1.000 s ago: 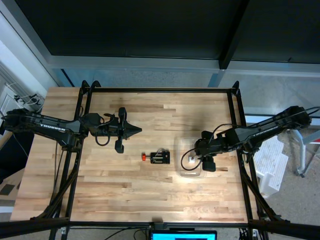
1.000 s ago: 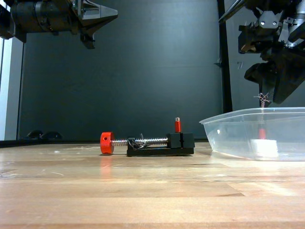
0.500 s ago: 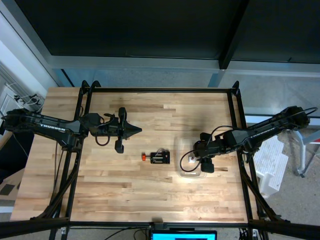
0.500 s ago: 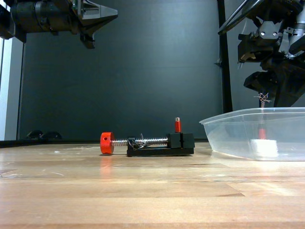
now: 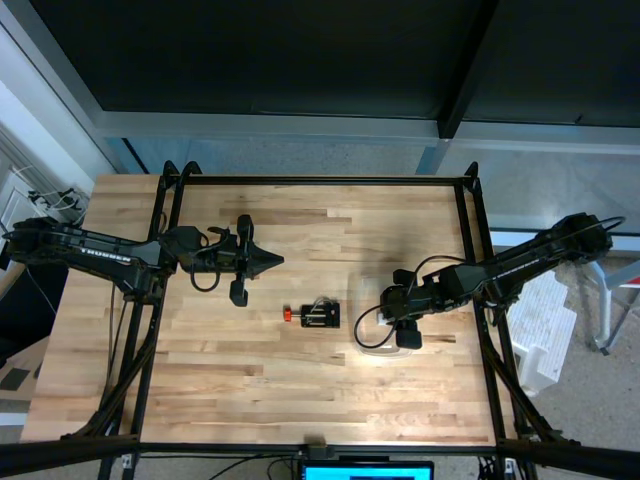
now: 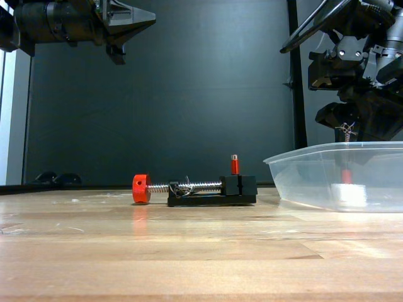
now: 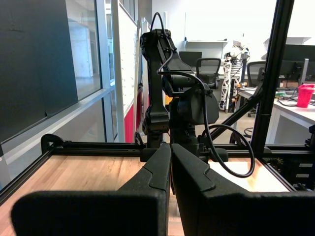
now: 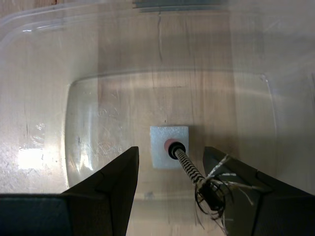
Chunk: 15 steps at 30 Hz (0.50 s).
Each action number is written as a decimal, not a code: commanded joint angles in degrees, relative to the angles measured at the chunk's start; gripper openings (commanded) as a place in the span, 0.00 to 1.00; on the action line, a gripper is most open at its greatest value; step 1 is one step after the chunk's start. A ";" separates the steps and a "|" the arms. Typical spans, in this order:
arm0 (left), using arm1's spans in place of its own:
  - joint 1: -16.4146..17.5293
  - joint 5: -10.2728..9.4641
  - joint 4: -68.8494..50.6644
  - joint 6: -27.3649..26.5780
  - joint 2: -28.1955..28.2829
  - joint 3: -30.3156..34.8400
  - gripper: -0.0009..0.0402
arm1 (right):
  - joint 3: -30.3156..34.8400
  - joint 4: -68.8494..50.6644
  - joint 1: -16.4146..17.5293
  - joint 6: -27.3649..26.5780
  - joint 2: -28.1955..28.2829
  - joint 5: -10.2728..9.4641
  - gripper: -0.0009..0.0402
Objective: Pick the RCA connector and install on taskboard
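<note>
1. Two fingers [image 8: 120,177] of the right gripper [image 8: 170,151] are held apart, and nothing is clamped between them.
2. Between these fingers the RCA connector [image 8: 183,162] is seen. It is a thin striped stem with a frayed wire end, standing tilted, and its plug end is set into a small white block [image 8: 158,137].
3. The white block is laid on the floor of a clear tray [image 8: 49,34], and the right gripper is held above this tray, pointed down into it.
4. In the low view the frayed end of the connector is seen above the rim of the tray, just under the right gripper. Whether it is touched by a finger cannot be told.
5. The tray is placed on the wooden table [image 5: 250,380], just to the right of the taskboard [image 5: 321,316], near it but not touching.
6. The taskboard is laid flat. Its red-orange knob [image 6: 141,188] is at the end turned away from the tray, and a small red post [image 6: 234,165] is stood upright on the end nearer to the tray.
7. The left gripper [image 5: 272,260] is held high over the table, to the left of the taskboard and farther back, well apart from it. Its fingers are pressed together and nothing is held in them.
</note>
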<state>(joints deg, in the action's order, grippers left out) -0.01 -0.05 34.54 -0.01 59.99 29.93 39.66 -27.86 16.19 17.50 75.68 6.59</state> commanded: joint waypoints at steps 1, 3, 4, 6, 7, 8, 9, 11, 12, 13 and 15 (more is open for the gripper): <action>0.00 0.02 0.00 0.00 0.02 0.02 0.02 | -1.20 1.75 0.07 0.15 -0.02 0.09 0.46; 0.00 0.02 0.00 0.02 0.02 0.02 0.02 | -1.73 2.38 0.09 0.24 -0.02 0.09 0.46; 0.02 0.02 0.00 0.00 0.02 0.02 0.02 | -1.84 2.51 0.09 0.24 -0.02 0.09 0.46; 0.00 0.02 -0.02 0.02 0.02 0.02 0.02 | -2.23 3.10 0.09 0.22 -0.02 0.09 0.46; 0.00 0.02 0.00 0.02 0.02 0.02 0.02 | -2.45 3.54 0.11 0.22 -0.02 0.09 0.46; 0.00 0.04 0.00 0.02 0.02 0.02 0.02 | -2.62 3.85 0.11 0.20 -0.02 0.09 0.46; 0.00 0.02 0.00 0.02 0.02 0.02 0.02 | -2.75 4.07 0.11 0.15 -0.02 0.15 0.46; 0.02 0.02 0.00 0.02 0.02 0.02 0.02 | -2.80 4.20 0.20 0.04 -0.02 0.92 0.46; 0.00 0.02 0.00 0.02 0.02 0.02 0.02 | -2.78 4.24 0.22 0.04 -0.02 1.36 0.46; 0.00 0.02 0.00 0.00 0.02 0.02 0.02 | -2.78 4.24 0.24 0.02 -0.02 1.40 0.46; 0.00 0.02 0.00 0.00 0.02 0.02 0.02 | -2.78 4.33 0.26 0.00 -0.02 1.42 0.46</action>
<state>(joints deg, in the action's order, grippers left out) -0.01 -0.03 34.52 -0.01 59.99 29.93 36.88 -23.53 16.45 17.52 75.68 7.97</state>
